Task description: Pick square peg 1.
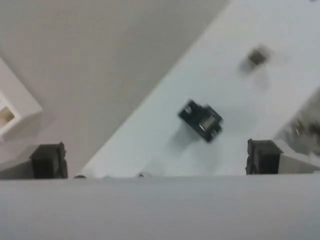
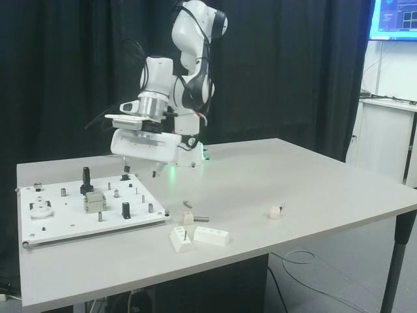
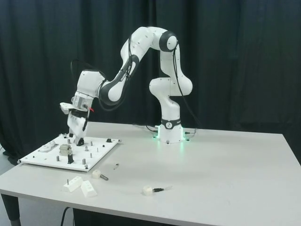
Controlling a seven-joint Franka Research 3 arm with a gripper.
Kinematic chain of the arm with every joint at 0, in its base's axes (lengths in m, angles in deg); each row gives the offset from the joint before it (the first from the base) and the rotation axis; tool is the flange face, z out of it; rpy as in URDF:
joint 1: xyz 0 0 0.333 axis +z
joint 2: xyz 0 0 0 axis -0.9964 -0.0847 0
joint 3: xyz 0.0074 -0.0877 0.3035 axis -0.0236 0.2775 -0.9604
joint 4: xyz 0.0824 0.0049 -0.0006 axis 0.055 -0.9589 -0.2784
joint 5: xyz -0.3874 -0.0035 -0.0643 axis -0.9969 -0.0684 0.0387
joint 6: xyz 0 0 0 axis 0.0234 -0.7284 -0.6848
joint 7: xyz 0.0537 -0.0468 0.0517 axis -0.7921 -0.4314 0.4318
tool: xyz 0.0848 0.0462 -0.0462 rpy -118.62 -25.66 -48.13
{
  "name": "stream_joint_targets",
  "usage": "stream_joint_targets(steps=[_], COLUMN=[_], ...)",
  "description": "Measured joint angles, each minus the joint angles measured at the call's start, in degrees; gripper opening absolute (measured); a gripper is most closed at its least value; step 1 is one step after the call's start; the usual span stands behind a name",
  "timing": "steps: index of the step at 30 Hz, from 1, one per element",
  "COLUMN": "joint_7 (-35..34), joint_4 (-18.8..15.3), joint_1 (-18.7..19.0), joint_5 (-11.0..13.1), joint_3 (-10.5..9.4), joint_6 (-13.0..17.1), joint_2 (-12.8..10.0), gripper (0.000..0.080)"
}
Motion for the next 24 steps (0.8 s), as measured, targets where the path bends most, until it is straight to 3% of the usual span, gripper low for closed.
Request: stream_joint_targets(steps=[7,14,24], joint_7=[7.39,13.14,25.64], joint_4=[4.3,7.52,10.96], joint_1=[-0.7,-2.45,-5.66], joint_5=[1.47,8.09,17.15], joint_3=[-2.05,-5.21,-9.57], joint_6=[-2.07,-2.25,-3.96], joint_2=[-3.89,-6.57,-8.51], gripper=[0.08,0.08,0.08])
